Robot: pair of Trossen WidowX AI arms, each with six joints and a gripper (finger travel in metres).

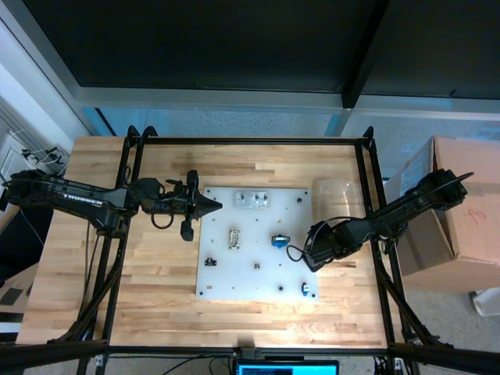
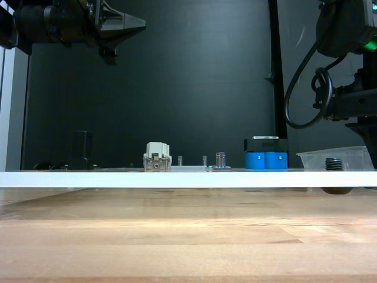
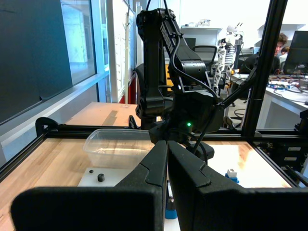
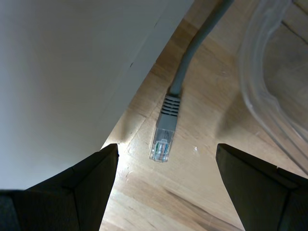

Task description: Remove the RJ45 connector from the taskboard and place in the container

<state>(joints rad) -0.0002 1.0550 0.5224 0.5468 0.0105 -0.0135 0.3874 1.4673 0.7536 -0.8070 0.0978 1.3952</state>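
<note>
Right wrist view looked down on the RJ45 connector (image 4: 162, 139), which lay free on the wooden tabletop (image 4: 159, 202), clear of any seat. Its clear plug end faced the end effector and its grey cable (image 4: 202, 38) trailed away from it. The right end effector (image 1: 314, 251) hung directly above it, released, with its two fingers (image 4: 82, 187) spread wide, so the plug sat in the gap between them and touched neither. The white taskboard (image 4: 57, 72) edge ran just beside one finger and the curved wall of the clear container (image 4: 269, 86) just beside the other, so the connector rested on the strip of wood between them. Judged from that, the removal from the board was done and the drop into the container was not. The wide stance over the plug read as a setup for a grasp across its narrow sides, and the close board edge left that finger little room to descend.

The left end effector (image 3: 167, 144) was clenched on nothing, its fingers pressed flat together. It was held high over the board's opposite edge, pointing toward the right arm and well apart from the plug, probably parked there to keep clear
</note>
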